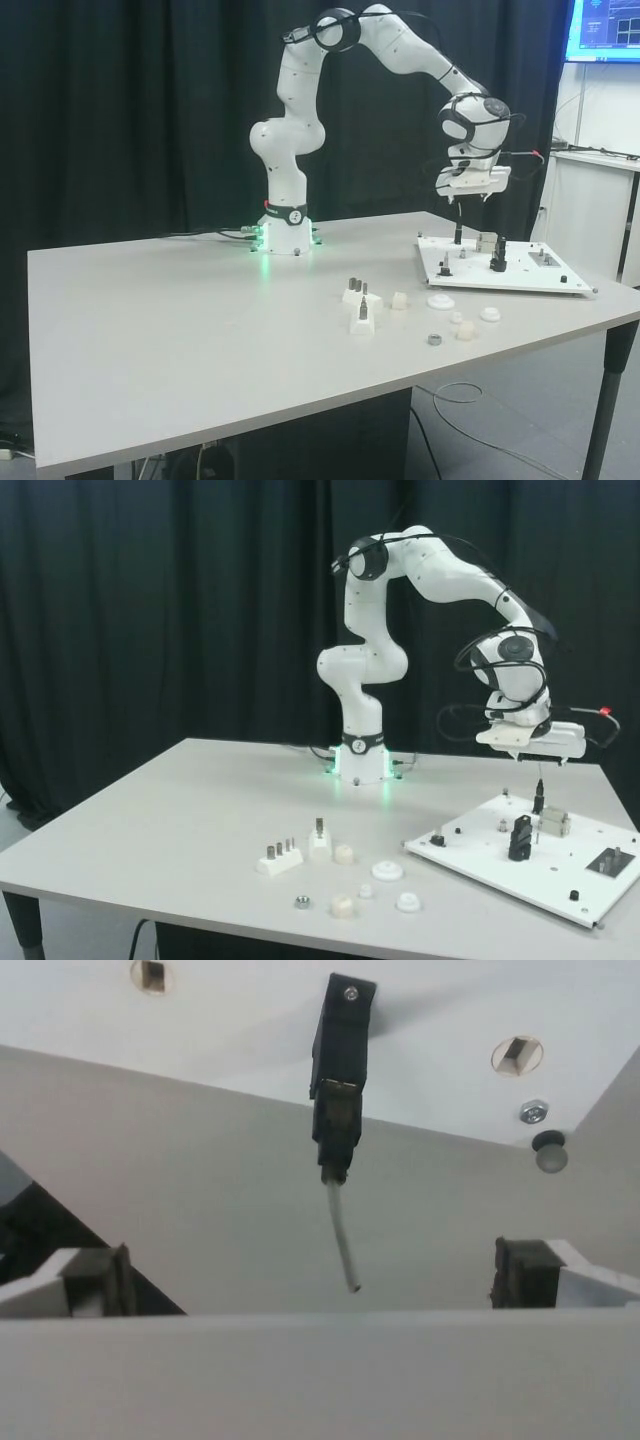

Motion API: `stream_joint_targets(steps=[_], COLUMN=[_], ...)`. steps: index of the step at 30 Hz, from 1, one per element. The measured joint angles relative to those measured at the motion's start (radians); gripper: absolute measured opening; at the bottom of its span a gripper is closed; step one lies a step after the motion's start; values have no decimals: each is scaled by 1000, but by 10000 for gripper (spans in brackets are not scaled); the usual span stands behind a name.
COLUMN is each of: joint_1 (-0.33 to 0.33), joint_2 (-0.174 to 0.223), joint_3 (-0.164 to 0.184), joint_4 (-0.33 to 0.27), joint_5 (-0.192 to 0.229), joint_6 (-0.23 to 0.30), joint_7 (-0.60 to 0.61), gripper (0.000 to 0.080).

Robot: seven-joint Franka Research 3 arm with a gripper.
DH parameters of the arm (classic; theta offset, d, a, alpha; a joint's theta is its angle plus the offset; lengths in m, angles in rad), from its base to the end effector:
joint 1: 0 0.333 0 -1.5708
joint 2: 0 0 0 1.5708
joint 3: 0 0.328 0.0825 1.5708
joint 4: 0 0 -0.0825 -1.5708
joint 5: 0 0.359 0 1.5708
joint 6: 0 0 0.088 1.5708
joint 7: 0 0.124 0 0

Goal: Pick bolt 4.

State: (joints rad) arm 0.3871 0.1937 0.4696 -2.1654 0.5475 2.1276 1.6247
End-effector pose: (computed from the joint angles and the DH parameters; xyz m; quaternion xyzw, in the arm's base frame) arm 0.3193 0.4109 0.3211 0.8157 -0.5078 -0.2762 0.0191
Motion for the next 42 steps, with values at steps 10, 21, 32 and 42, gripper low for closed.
stream_joint_targets(steps=[10, 21, 32, 42], joint_1=[-7, -36, -45, -48], joint_2=[-26, -78, -124, -128], joint_3=[-2, -31, -119, -210], joint_4=[8, 25, 50, 74], joint_5=[-70, -231, -378, -462], joint_6=[0, -15, -66, -78], joint_7=[17, 37, 27, -50], gripper=[800, 800, 800, 800])
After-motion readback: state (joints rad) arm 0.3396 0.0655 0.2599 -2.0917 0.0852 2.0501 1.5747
